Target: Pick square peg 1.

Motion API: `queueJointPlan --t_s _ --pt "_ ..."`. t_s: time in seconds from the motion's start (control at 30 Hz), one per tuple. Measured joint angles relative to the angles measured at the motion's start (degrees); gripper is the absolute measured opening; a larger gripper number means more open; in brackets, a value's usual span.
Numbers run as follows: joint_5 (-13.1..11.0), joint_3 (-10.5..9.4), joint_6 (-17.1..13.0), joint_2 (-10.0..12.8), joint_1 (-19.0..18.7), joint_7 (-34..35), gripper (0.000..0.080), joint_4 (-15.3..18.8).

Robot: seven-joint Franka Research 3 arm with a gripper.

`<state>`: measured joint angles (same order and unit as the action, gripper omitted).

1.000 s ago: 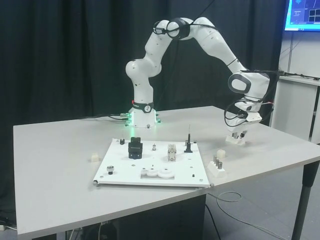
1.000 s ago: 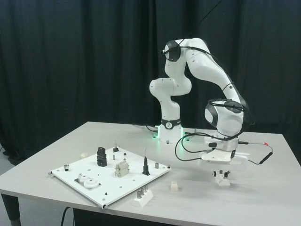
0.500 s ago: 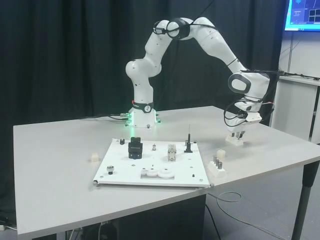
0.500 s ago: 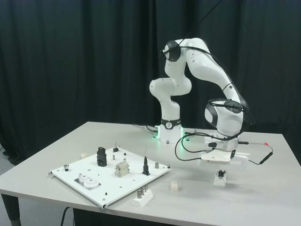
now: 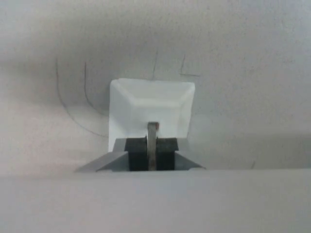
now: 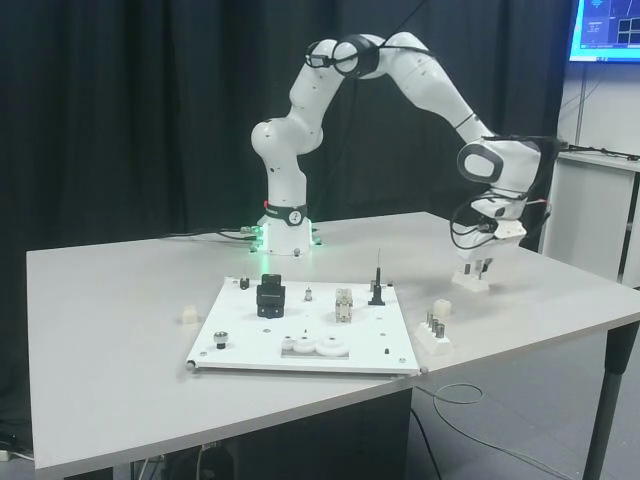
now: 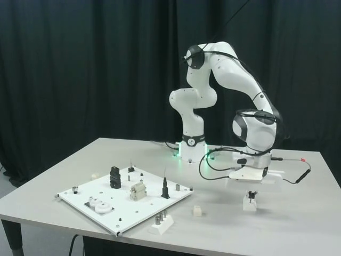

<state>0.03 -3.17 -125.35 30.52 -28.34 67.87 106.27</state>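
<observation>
Grey metal, the peg [image 5: 152, 145] stands pinched between the two black fingers [image 5: 137, 154] of the pincer [image 5: 152, 154], so the grasp seems already made. Below it is the white holder [image 5: 151, 108], near the far right corner of the worktop [image 6: 120, 310], well apart from the white board [image 6: 300, 325]. From the room, the pincer hangs just above this holder [image 7: 249, 202]. I judge only the lifting away remains.
</observation>
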Motion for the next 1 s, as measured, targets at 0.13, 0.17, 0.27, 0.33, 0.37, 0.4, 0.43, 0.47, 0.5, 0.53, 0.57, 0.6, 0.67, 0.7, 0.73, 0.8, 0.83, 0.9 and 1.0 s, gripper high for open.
queueJointPlan --t_s 0.13,0.17,0.27,0.33,0.37,0.4,0.43,0.47,0.5,0.53,0.57,0.6,0.67,0.7,0.73,0.8,0.83,0.9,1.0 --pt "0.0 0.12 1.1 -1.2 0.0 -0.3 0.0033 0.0" --pt "0.0 0.18 1.3 -1.6 0.0 -0.3 0.0033 0.0" --pt "0.0 0.4 2.0 -2.6 0.0 -0.3 0.0033 0.0" --pt "0.0 0.58 2.4 -3.3 0.0 -0.3 0.0031 0.0" --pt "0.0 0.66 2.5 -3.6 0.0 -0.3 0.0031 0.0" --pt "0.0 0.74 2.6 -3.9 0.0 -0.3 0.0031 0.0" --pt "0.0 0.82 2.8 -4.2 0.0 -0.3 0.0031 0.0" --pt "0.0 0.9 3.0 -4.5 0.0 -0.3 0.0031 0.0" --pt "0.0 1.0 3.1 -4.7 0.0 -0.3 0.0031 0.0" --pt "0.0 1.07 3.2 -5.0 0.0 -0.3 0.0031 0.0" --pt "0.0 1.16 3.3 -5.2 0.0 -0.3 0.0031 0.0" --pt "0.0 1.28 3.3 -5.4 0.0 -0.3 0.0031 0.0" --pt "0.0 1.48 3.4 -5.8 0.0 -0.3 0.0031 0.0" --pt "0.0 1.58 3.5 -6.0 0.0 -0.3 0.0031 0.0" --pt "0.0 1.68 3.5 -6.1 0.0 -0.3 0.0031 0.0" --pt "0.0 1.87 3.6 -6.4 0.0 -0.3 0.0031 0.0" --pt "0.0 1.98 3.6 -6.5 0.0 -0.3 0.0031 0.0" --pt "0.0 2.19 3.6 -6.6 0.0 -0.3 0.0031 0.0" --pt "0.0 2.49 3.7 -6.9 0.0 -0.3 0.0031 0.0"
